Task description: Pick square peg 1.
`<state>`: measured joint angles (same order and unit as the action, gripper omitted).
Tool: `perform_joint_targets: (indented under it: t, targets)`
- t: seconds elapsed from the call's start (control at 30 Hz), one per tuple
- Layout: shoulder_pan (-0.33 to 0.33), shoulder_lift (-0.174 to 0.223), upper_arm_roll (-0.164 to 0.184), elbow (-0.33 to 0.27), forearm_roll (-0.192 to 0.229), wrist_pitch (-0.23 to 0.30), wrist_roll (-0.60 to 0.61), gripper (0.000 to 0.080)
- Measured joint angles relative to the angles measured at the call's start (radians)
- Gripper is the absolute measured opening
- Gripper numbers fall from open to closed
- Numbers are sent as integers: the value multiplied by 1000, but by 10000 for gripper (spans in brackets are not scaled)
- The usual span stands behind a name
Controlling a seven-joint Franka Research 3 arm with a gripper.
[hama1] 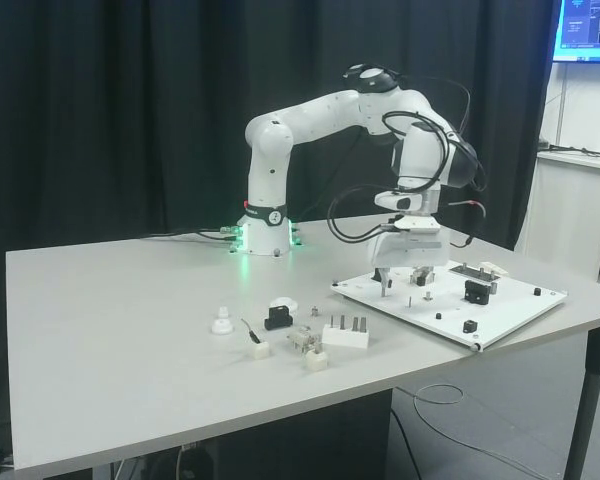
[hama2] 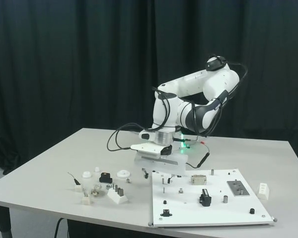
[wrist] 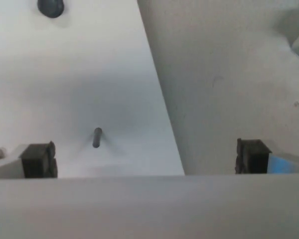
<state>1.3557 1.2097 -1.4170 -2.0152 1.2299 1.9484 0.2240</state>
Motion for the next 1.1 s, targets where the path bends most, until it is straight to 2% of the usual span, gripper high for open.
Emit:
perform_joint_targets:
  t: [0.3, 0.47, 0.87, 1.1]
  targets:
    - [-12, 0, -8, 0, -2, 0, -35, 800]
    - [-30, 1, -16, 2, -3, 1, -102, 800]
    - [-110, 13, -44, 11, -3, 2, -385, 800]
    - [-171, 27, -45, 31, -3, 9, -560, 800]
